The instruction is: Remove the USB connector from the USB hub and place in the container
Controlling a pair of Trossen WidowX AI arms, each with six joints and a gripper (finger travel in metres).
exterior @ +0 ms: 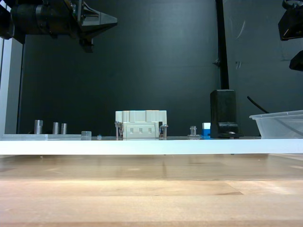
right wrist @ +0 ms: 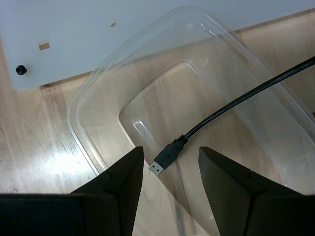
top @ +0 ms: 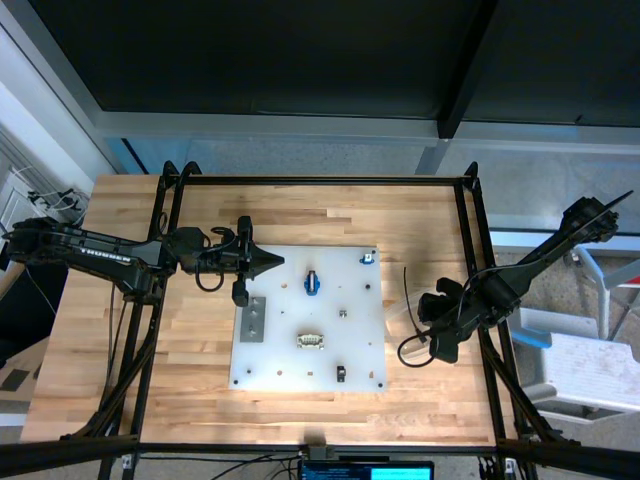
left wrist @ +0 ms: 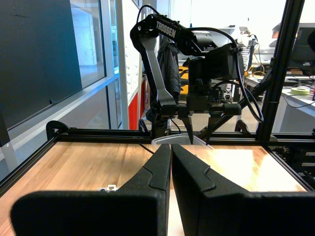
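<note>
A: Status, from the left?
B: Over board (top: 285, 310) left edge, left gripper (top: 275, 261) parked, fingers pressed together. Then hub (top: 342, 374), looks unplugged.
A: And connector (right wrist: 162, 164)?
B: Lying in container (right wrist: 83, 98), right under right gripper (right wrist: 170, 148), fingers spread clear of it. Plug end faces the gripper, cable trails away across the dish. Likely just a straight lift next.

left gripper (top: 276, 261) over board (top: 355, 345), right gripper (top: 440, 335) beside it.
</note>
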